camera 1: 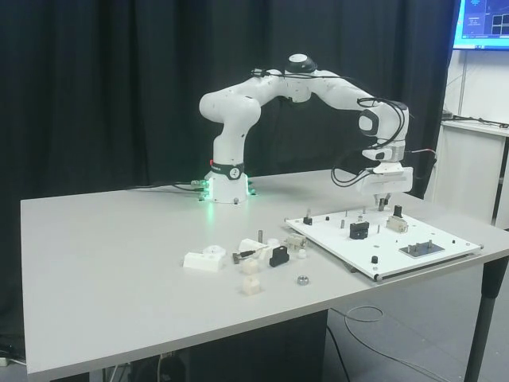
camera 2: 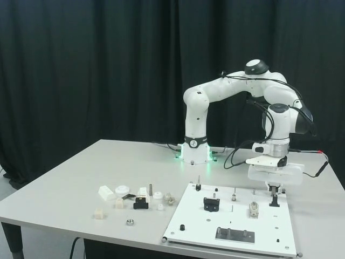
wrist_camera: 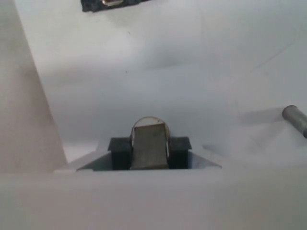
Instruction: Remove square peg 4.
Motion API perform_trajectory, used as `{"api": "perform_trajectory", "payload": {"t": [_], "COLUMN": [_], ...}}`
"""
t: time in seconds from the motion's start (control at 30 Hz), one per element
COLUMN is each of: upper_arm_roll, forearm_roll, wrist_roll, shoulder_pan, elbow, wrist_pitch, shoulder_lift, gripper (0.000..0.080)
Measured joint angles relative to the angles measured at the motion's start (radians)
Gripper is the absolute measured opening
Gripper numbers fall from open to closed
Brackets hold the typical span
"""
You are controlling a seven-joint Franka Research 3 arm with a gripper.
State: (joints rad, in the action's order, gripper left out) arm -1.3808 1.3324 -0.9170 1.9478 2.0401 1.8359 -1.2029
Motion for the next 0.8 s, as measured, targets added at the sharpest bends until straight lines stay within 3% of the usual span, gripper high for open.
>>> {"api": "perform_trajectory", "payload": {"t": [0.2, 0.57, 0.8], "upper_arm_roll": [-0.016, -0.101, -0.132], "forearm_roll": [-0.012, -0.067, -0.110], "wrist_roll": [-0.017, -0.058, -0.082], "shoulder_pan": [0.003, 0.017, 0.020], "elbow": [-0.001, -0.032, -0.050], "wrist_pitch": [-0.007, -0.081, -0.109], "shoulder_lift": [0.009, 0.020, 0.020], "gripper": [0.0155, 0.0154, 0.0154]}}
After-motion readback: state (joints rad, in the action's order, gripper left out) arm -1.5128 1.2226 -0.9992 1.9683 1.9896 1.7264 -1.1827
